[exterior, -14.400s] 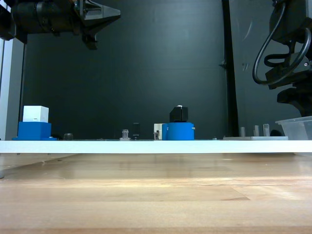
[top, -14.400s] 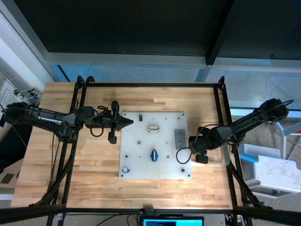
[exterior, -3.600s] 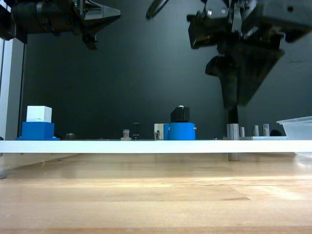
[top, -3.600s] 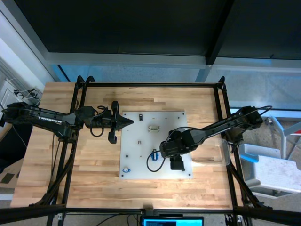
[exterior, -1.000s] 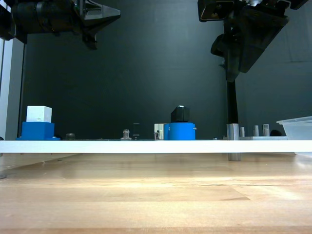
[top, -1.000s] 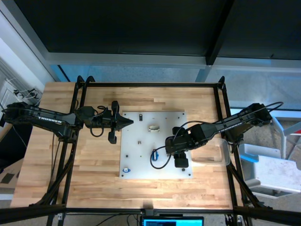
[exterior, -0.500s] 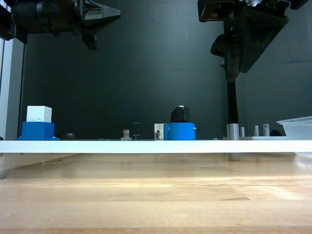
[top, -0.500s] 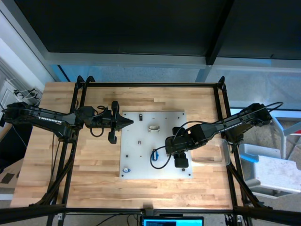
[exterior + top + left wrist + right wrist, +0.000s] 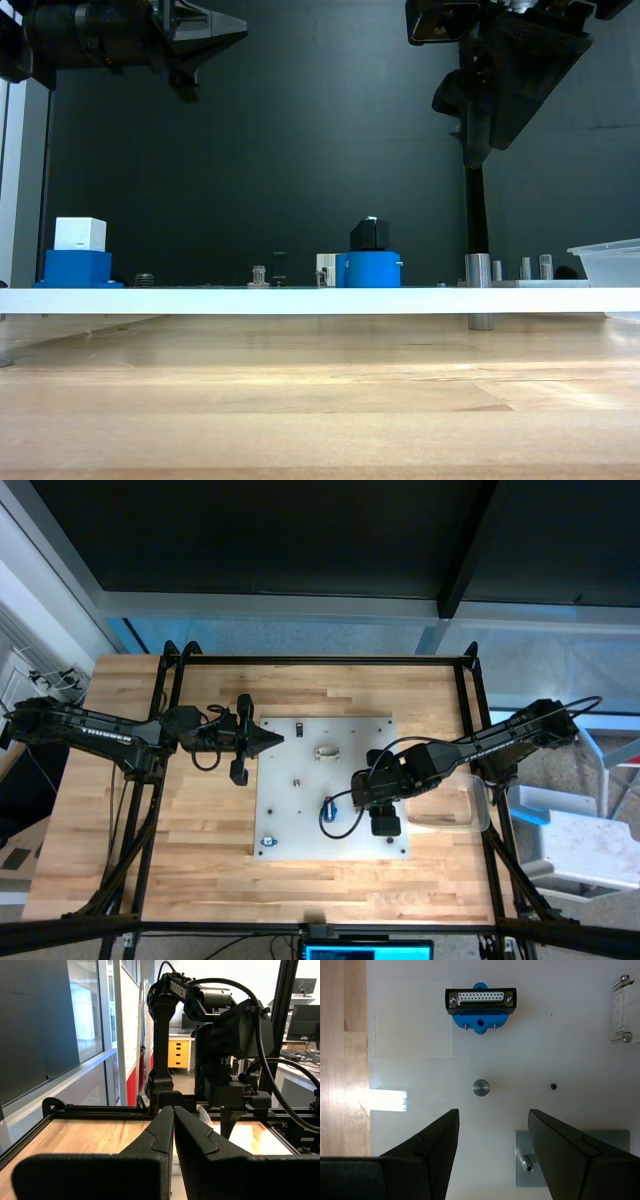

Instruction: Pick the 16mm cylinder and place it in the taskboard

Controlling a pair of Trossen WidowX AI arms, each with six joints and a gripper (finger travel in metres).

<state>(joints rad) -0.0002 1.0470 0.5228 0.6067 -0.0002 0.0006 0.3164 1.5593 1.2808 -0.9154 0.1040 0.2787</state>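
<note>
while left gripper (image 9: 274,738) hangs beside taskboard (image 9: 290,825), right gripper (image 9: 492,1111) gapes over cylinder (image 9: 481,1087)

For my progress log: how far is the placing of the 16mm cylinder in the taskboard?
Looks done: the 16mm cylinder stands upright in a hole of the taskboard, its end showing below the plate. In hand: nothing; the right gripper hangs above it, jaws open; the left gripper is high over the board's left edge, jaws shut. Left: perhaps only retracting the right gripper.
</note>
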